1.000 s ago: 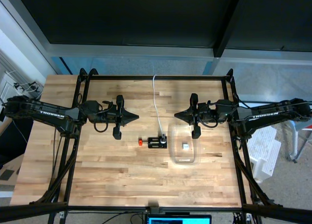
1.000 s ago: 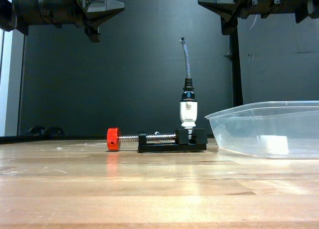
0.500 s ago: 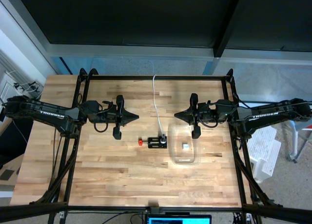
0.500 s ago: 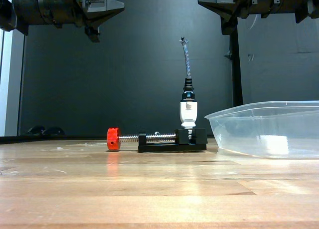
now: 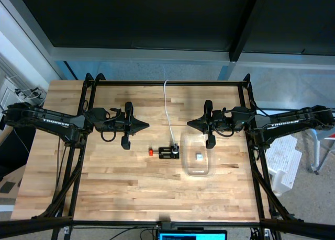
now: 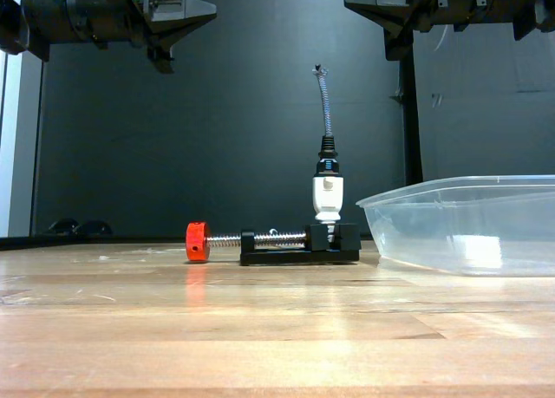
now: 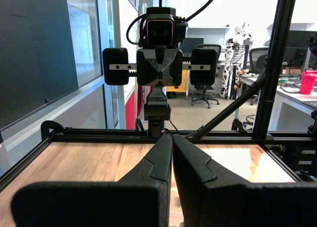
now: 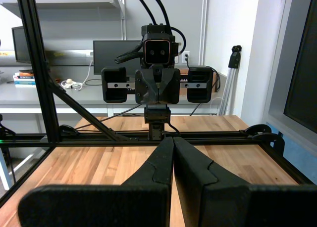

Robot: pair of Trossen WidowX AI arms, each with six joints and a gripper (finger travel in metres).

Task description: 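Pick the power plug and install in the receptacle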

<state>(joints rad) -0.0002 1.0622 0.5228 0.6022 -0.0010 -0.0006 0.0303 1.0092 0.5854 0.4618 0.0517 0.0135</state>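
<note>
Step in hand: installation looks complete, by my judgement. The power plug (image 6: 327,162) stands upright in the white receptacle (image 6: 327,197), which is clamped in the black vise (image 6: 299,244). The braided cable (image 6: 324,103) rises from it with nothing holding it. No cable runs off the white block (image 5: 199,156) in the clear tray (image 5: 199,170).

Right gripper (image 5: 189,123): high over the table beyond the tray, fingers closed together, empty. Left gripper (image 5: 146,125): also raised, closed and empty, well apart from the vise.

Next move: probably none on the plug; at most check its seating.
</note>
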